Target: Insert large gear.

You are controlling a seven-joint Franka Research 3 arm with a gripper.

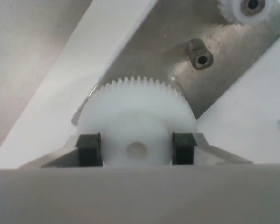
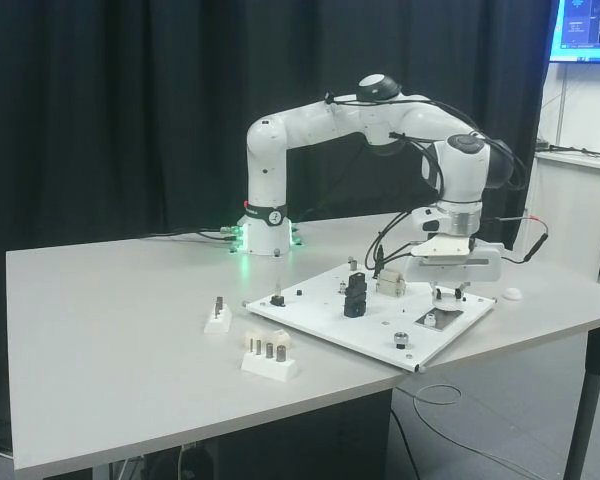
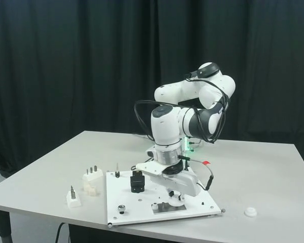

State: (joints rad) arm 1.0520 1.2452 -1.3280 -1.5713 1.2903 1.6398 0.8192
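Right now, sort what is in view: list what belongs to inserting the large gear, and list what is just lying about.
Belongs to the job:
- large gear, white, held in the gripper
- metal plate with its peg
- white board carrying the plate

Lying about:
- small gear already on the plate
- black block
- two white peg stands
- white round part on the table

The white arm [image 2: 330, 115] stands up from its base, bends over at the top, and reaches down with its wrist pointing straight down. The hand [image 1: 136, 148] is low, close to the worktop. Its two black fingertips [image 1: 89, 149] squeeze the big white gear [image 1: 136, 119] from both sides, one on each side of its middle part.
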